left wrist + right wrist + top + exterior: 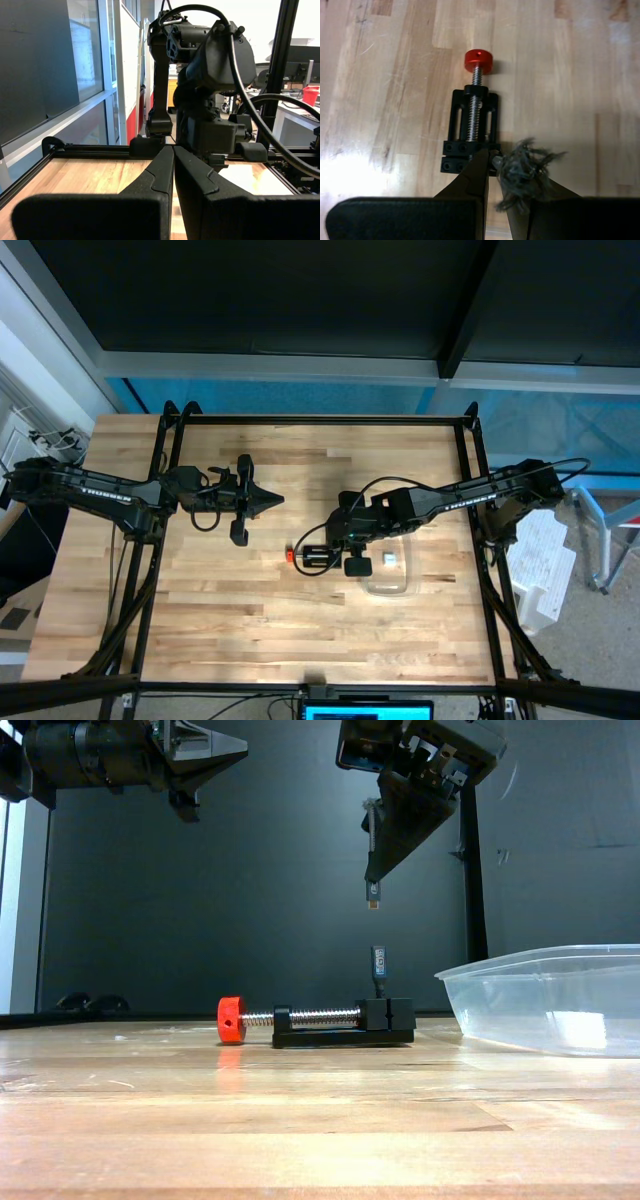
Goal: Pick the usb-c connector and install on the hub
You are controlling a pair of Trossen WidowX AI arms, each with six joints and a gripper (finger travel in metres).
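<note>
My right gripper [388,845] hangs over the middle of the table, shut on the usb-c connector [373,892]. The connector points straight down, held in the air and clear of its seat. Directly below, across a small gap, the dark hub [378,963] stands upright, clamped in a black vise [340,1020] with a red knob [231,1020]. In the right wrist view the shut fingers [479,172] sit over the vise's jaw end [470,150], beside a frayed cable end [525,172]. My left gripper [272,501] hovers shut and holding nothing, to the left of the vise, well above the table.
A clear plastic tub [560,995] stands just right of the vise [312,558], under the right arm [440,502]. A black frame [320,420] borders the wooden table top at the back and sides.
</note>
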